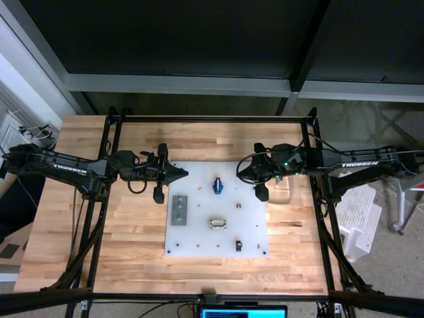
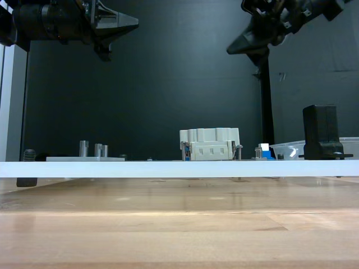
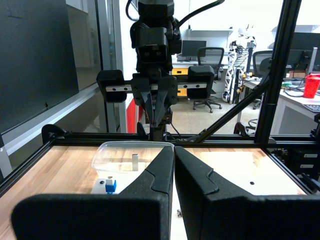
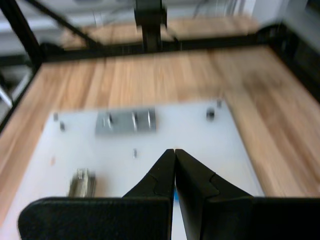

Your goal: Pick the 16mm bar and install on taskboard

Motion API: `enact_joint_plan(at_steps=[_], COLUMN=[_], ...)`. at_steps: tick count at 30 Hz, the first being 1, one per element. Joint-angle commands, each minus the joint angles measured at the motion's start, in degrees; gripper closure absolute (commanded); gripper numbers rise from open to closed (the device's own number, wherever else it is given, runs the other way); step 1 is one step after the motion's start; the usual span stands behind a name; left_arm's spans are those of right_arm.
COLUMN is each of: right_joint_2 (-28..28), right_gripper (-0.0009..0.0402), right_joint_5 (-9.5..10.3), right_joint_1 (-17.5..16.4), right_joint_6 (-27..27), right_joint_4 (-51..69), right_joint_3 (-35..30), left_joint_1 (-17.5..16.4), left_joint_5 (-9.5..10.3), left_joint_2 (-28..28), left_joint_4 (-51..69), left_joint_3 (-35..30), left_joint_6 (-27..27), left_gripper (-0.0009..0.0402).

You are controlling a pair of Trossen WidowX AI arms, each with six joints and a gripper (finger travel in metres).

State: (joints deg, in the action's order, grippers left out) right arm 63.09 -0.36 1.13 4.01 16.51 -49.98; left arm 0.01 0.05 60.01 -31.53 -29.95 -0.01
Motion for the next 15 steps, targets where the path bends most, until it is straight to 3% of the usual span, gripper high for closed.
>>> enact_joint_plan(at_steps=[1,15], right_joint_2=[0.00,-0.07], right_gripper=[0.0393,0.0393], right_joint_5=[-0.04,0.59], right_joint_1=[-0.02,-0.04], right_joint_6=[0.02,0.02], right_joint_4=[8.76,39.17], right_joint_3=[-2.82,-9.53], left_joint_1=[0.00,0.00], left_joint_5=[-0.02,-0.02], left_joint_2=[0.00,0.00], left_joint_4=[0.00,0.00], left_joint_3=[0.00,0.00], left_joint_6=[0.00,0.00], left_gripper=[0.0393,0.0393])
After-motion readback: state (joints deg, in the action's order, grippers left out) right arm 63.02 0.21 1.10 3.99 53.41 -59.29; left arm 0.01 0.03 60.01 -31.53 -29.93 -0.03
